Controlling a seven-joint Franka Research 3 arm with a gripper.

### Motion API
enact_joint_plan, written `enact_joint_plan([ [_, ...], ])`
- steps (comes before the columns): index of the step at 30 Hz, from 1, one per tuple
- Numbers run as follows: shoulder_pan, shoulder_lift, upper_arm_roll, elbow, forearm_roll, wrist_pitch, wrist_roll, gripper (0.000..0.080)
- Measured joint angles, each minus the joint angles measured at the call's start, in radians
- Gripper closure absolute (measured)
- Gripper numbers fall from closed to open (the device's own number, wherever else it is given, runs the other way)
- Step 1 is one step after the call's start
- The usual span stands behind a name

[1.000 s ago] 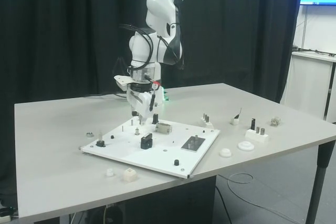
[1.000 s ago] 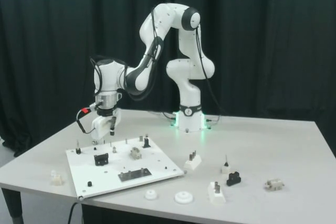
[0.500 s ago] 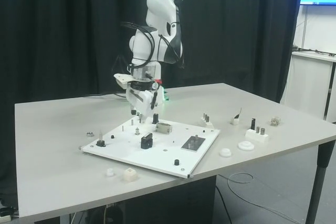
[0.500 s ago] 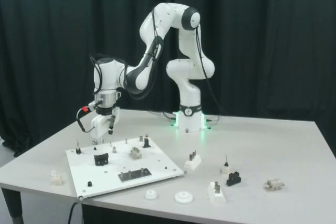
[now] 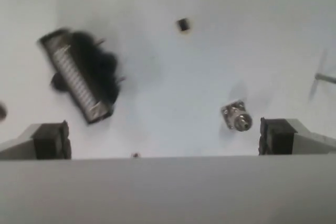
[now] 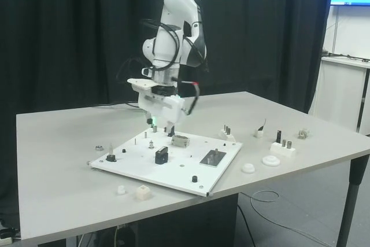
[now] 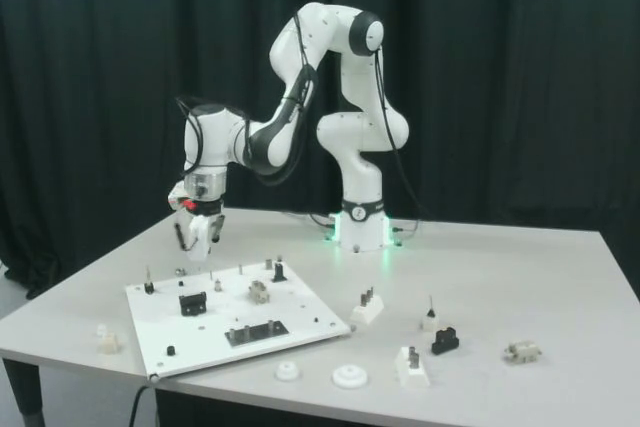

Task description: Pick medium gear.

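Currently the gripper (image 5: 163, 139) hangs empty, jaws wide, above the white board (image 6: 222, 163) left of centre frame, presumably unladen because both white gears (image 6: 270, 161) lie right.

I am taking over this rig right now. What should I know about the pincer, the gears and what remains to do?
Pincer: open, holding nothing, hovering over the back part of the white board.
Gears: two white round ones lie on the grey table just off the board's front edge, a smaller gear and a larger gear, both far from the pincer. I cannot tell which counts as medium.
Done: nothing picked yet.
Left: go to the right gear, close on it, lift.
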Motion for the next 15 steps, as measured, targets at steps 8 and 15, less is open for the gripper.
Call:
enact_joint_plan([
  [8,0.029,-0.012,0.029,0.022,-0.002,0.01,-0.259,0.0003],
  [15,0.043,-0.012,0.077,0.046,-0.002,0.031,-0.524,0.0003],
])
